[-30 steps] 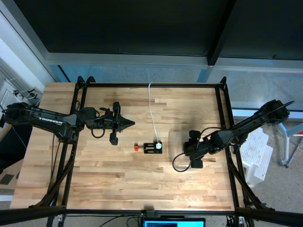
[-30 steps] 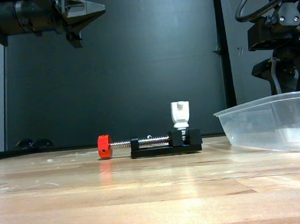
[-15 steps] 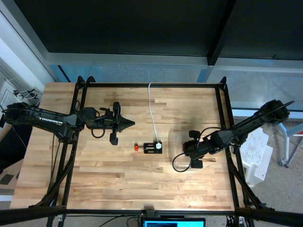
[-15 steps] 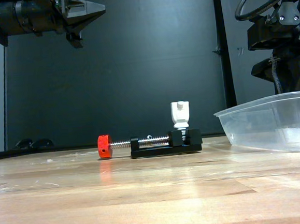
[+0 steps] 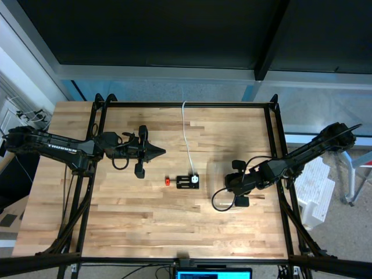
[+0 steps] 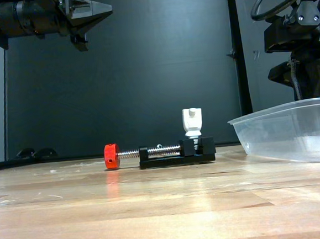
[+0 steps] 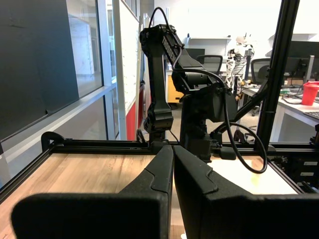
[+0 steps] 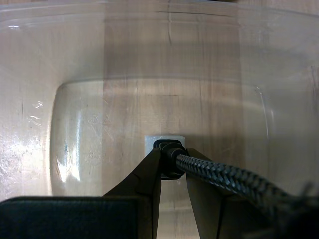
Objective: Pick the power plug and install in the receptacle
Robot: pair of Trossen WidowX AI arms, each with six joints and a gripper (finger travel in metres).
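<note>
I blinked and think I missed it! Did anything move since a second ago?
Nothing visibly moved. The right gripper stays down in the clear tray, clamped on the power plug. The left gripper stays parked high, shut. The receptacle is untouched.

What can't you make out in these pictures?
Plug prongs: right wrist view, hidden in the shut right hand's grip above the tray.
Socket holes: low view shows it side-on; high view, too small.
Table under the shut left hand, raised left of the clamp: its body blocks the left wrist view.
</note>
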